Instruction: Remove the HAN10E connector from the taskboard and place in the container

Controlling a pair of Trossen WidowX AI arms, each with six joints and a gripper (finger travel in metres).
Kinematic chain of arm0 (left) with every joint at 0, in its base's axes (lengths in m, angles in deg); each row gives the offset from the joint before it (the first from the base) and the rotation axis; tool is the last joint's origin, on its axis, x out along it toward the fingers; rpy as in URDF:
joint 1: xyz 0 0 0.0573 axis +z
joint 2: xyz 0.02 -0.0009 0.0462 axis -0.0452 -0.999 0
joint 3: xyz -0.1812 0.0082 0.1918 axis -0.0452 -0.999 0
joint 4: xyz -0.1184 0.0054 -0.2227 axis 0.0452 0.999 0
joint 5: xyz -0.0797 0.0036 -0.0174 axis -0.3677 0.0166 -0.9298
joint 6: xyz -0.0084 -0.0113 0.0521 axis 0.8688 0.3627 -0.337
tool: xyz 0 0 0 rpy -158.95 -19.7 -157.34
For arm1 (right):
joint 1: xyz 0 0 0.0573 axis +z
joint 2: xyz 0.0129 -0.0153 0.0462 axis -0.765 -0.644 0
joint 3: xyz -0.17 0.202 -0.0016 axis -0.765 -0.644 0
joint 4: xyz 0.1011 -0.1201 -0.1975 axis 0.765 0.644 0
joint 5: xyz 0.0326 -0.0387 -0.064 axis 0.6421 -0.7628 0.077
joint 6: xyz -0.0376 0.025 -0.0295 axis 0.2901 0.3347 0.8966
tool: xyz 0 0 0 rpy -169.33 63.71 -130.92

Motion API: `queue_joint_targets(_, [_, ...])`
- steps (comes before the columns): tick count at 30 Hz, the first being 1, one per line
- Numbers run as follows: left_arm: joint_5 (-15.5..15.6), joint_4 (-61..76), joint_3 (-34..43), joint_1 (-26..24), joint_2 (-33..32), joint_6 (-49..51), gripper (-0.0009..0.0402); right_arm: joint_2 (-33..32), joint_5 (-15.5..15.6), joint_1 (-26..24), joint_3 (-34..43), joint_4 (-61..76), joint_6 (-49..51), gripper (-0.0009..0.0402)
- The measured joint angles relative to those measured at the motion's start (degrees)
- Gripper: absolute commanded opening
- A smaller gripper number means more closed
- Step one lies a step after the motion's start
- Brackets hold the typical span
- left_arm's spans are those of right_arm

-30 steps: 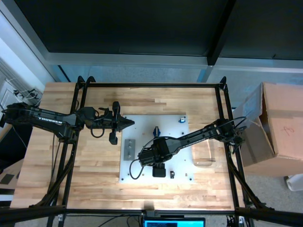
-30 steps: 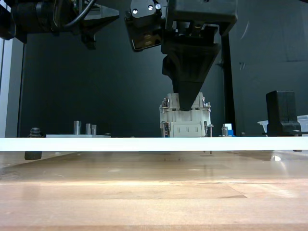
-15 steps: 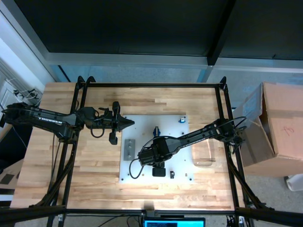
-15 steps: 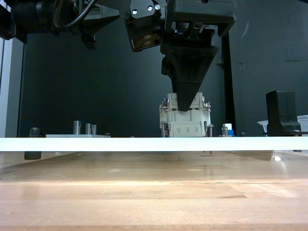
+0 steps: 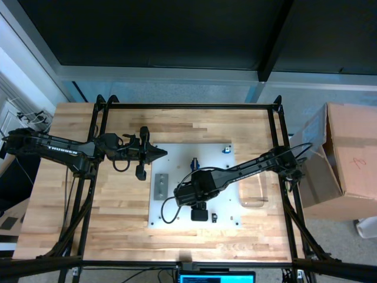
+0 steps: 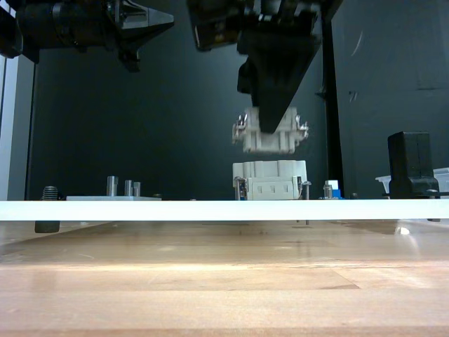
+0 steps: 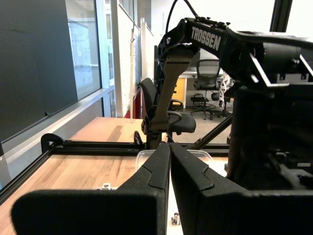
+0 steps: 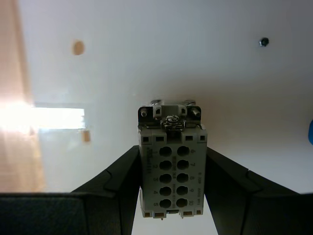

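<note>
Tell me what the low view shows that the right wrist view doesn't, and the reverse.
Only the low view: the connector hangs clear above its seat, with a gap between them, and the shut left gripper hovers high to the left. Only the right wrist view: the connector's face with ten holes in two rows, and the flat white top of the board beneath it. Both: the right gripper shut on the connector.
</note>
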Motion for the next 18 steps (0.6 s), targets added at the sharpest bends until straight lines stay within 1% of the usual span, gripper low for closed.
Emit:
queue_joint_targets(9, [-0.02, 0.0, 0.0, 0.0, 0.0, 0.0, 0.0, 3.87, -0.57, -0.11, 0.0, 2.01, 0.17, 0.0014])
queue_joint_targets(18, [-0.02, 0.0, 0.0, 0.0, 0.0, -0.02, 0.0, 5.31, -0.59, 0.17, 0.0, 3.76, 0.17, 0.0014])
